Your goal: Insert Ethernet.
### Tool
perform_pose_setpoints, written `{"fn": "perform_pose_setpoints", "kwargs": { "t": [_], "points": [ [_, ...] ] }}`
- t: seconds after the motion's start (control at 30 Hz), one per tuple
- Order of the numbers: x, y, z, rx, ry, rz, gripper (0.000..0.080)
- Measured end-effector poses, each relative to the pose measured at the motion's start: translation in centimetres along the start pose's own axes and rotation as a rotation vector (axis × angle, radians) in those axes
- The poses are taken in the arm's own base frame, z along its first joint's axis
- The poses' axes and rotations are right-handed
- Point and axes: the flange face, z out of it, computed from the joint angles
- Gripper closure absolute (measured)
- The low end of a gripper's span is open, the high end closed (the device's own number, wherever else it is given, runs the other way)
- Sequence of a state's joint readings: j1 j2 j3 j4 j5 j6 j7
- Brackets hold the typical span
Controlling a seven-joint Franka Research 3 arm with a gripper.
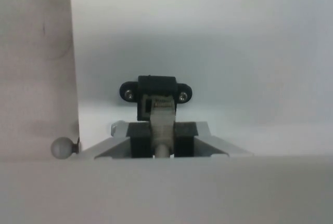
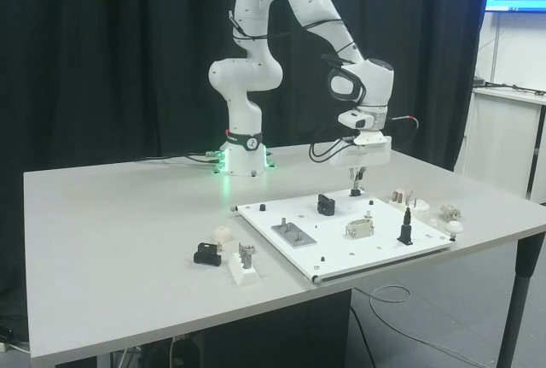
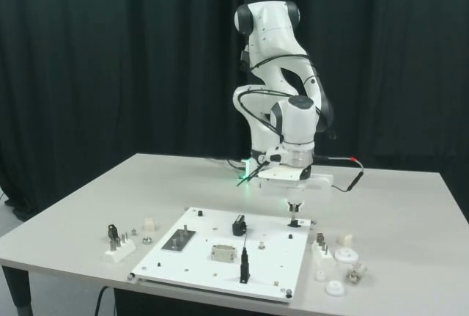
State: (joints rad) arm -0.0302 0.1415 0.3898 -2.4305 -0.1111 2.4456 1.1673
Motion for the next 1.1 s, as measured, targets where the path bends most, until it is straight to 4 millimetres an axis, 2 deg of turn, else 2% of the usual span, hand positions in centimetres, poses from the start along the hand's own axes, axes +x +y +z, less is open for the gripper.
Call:
{"fn": "perform_pose_setpoints", "kwargs": {
  "t": [1.1],
  "points": [
    [-0.19, -0.13, 0.16, 0.001, -0.002, 0.023, 0.0719]
  ]
}}
